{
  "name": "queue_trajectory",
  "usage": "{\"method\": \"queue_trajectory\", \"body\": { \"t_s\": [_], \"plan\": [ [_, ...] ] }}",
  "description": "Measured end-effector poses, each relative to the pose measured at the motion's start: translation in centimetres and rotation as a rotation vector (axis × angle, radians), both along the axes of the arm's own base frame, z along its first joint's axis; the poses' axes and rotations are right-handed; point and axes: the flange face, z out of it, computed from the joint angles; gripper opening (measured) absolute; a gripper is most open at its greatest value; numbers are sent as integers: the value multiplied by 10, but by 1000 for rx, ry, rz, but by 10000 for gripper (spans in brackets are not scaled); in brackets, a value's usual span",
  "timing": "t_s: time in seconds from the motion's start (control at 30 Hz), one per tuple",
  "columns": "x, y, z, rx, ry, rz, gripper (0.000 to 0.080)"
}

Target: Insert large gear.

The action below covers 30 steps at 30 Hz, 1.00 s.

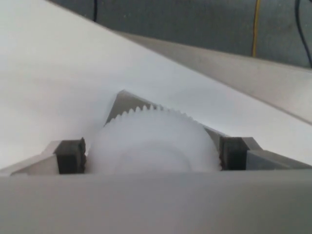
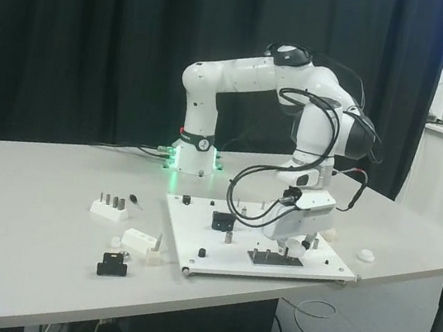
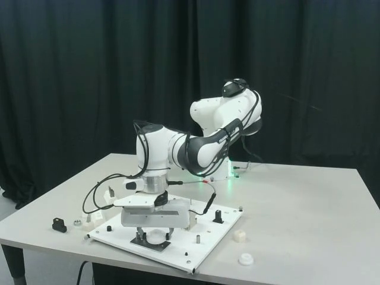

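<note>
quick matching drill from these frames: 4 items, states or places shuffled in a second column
1. gear
2. pincer
3. board
4. black clip

a. lies flat on the table, under the arm
b. on the bare table, off the board
c. white, toothed, gripped between two fingers
d. shut on a part, low over the board

Pairs: 1-c, 2-d, 3-a, 4-b

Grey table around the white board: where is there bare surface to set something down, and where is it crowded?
The grey table is bare past the arm's base, out to its far edge. Another bare stretch lies behind the small fixtures, toward the curtain. Crowded: the white board, where the gripper holds the large gear over the dark plate, and the front corner near the black clip.
</note>
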Motion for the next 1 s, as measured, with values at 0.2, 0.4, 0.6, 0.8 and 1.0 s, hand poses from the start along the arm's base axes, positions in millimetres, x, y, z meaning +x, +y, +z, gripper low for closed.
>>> {"method": "queue_trajectory", "body": {
  "t_s": [0.2,0.4,0.6,0.8,1.0],
  "plan": [
    [-2,0,-2,9,13,-4,597],
    [-4,-1,-5,14,22,-10,597],
    [-6,-2,-8,24,24,-17,597],
    [-7,-2,-8,29,22,-19,597],
    [-6,1,-8,30,21,-15,597]
  ]
}}
